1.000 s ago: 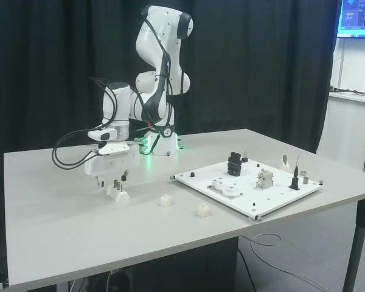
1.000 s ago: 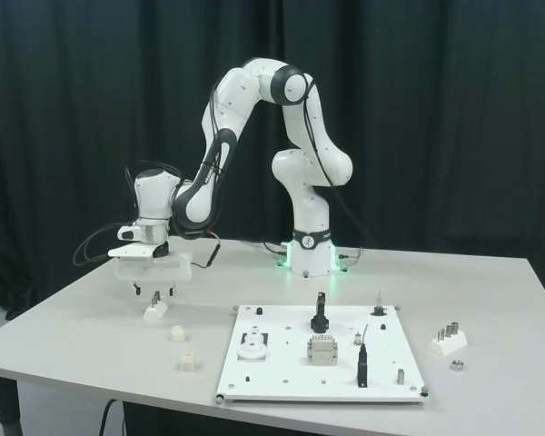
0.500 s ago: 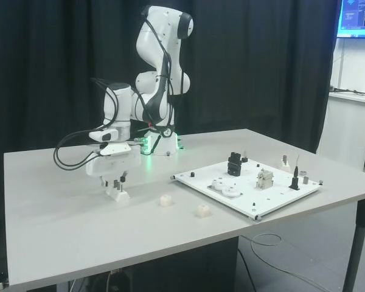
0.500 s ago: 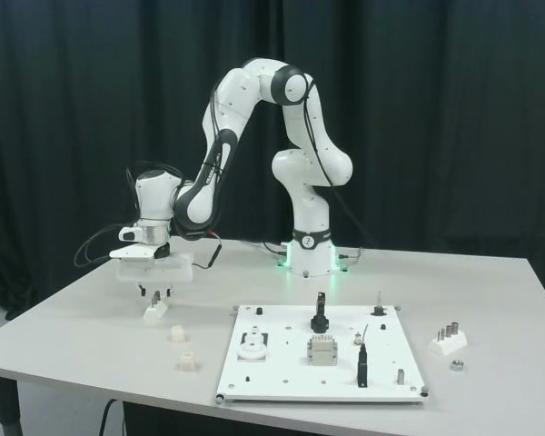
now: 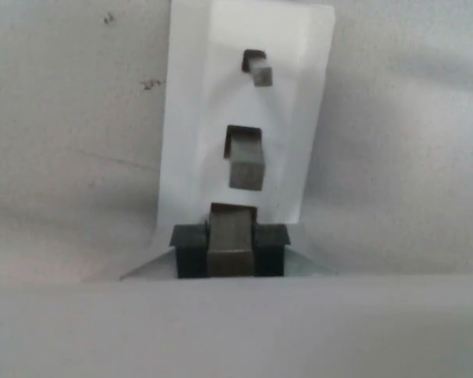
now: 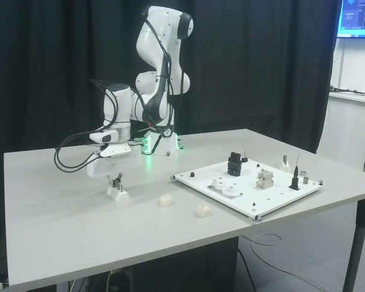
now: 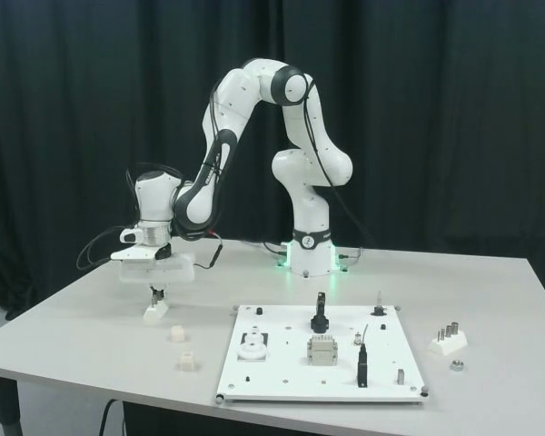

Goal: Pick square peg 3.

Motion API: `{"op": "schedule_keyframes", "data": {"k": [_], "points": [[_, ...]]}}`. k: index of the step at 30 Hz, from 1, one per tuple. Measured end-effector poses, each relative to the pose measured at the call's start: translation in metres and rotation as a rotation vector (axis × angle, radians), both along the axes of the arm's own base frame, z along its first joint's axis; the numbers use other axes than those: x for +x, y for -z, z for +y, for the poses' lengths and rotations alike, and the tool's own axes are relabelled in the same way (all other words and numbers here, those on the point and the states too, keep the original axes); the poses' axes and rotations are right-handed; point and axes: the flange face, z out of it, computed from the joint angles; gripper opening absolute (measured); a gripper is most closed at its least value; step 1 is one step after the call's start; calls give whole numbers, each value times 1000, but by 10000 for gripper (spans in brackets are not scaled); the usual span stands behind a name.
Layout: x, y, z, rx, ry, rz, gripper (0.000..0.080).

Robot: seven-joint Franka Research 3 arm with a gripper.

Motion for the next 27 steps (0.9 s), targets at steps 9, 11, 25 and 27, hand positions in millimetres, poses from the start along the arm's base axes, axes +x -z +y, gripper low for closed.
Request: {"op": "schedule_keyframes", "data": {"k": [9,11,25,27], "points": [[3,-4,-2,1,-1,-5,116],[4,-7,-3,0,0,-9,116],[6,-51,-16,36,-8,-16,116],[6,-57,-17,43,-10,-16,116]]}}
